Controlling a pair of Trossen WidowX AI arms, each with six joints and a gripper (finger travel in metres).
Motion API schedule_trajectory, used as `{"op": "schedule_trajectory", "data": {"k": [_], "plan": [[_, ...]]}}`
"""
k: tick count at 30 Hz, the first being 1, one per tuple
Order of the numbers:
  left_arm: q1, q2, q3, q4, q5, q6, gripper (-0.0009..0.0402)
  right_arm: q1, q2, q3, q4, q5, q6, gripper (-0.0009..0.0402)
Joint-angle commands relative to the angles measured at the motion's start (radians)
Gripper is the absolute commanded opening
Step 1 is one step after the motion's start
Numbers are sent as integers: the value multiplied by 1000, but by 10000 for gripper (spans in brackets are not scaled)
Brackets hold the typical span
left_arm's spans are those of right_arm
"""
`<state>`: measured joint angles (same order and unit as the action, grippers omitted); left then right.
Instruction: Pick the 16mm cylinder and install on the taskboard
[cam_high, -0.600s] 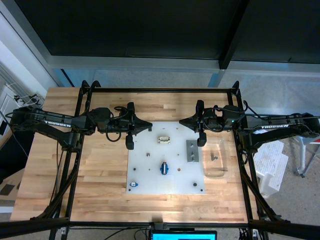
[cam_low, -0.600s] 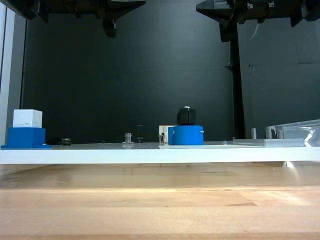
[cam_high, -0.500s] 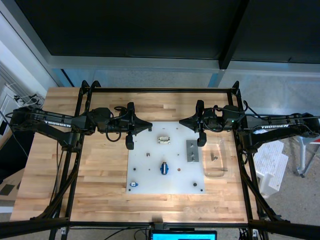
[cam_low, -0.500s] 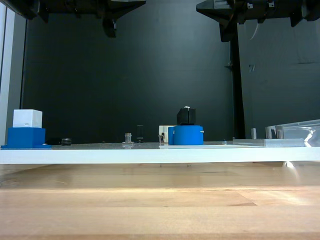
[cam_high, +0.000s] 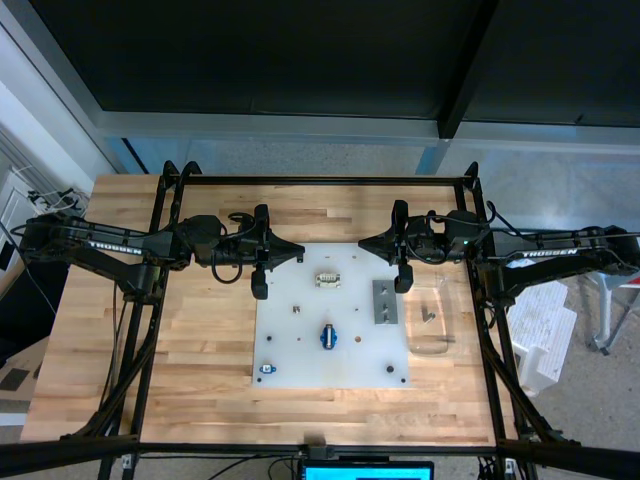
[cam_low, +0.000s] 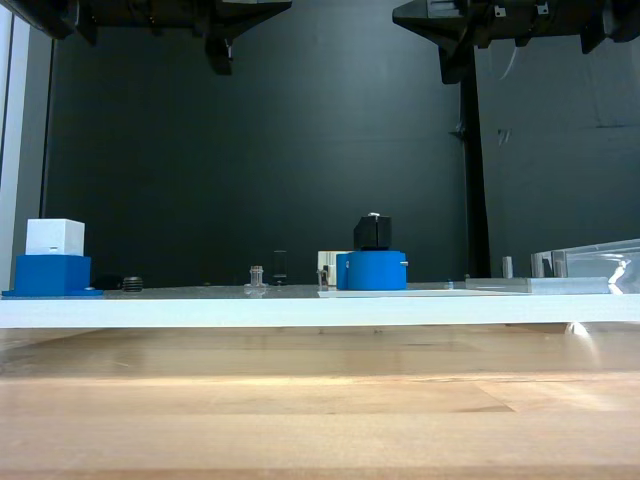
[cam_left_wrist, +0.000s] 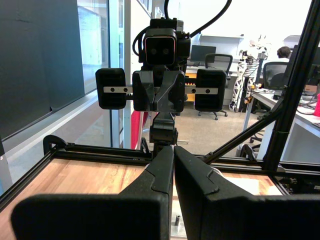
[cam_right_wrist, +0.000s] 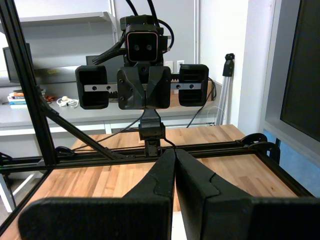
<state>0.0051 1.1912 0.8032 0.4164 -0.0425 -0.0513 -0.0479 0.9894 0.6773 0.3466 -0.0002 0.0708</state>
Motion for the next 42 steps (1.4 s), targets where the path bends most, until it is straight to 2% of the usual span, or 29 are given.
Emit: {"op": "schedule_trajectory", "data": {"k": [1,5,16,19,21,24,33,42], "plan": [[0,0,0,0,0,0,0,0,0,0,-3,-1,3,0],[0,0,0,0,0,0,0,1,-3,7,-62,0,2,0],[0,0,0,0,0,0,0,31,-8,138,-588,5,0,0],[0,0,0,0,0,0,0,51,-8,162,-706,15,1,0],[0,0,0,0,1,0,0,68,-8,177,-780,40,3,0],[0,0,0,0,0,0,0,85,-5,204,-899,53,5,0],[0,0,0,0,0,0,0,143,1,262,-1180,61,56,0],[0,0,0,0,0,0,0,226,25,266,-1380,61,131,0]]}}
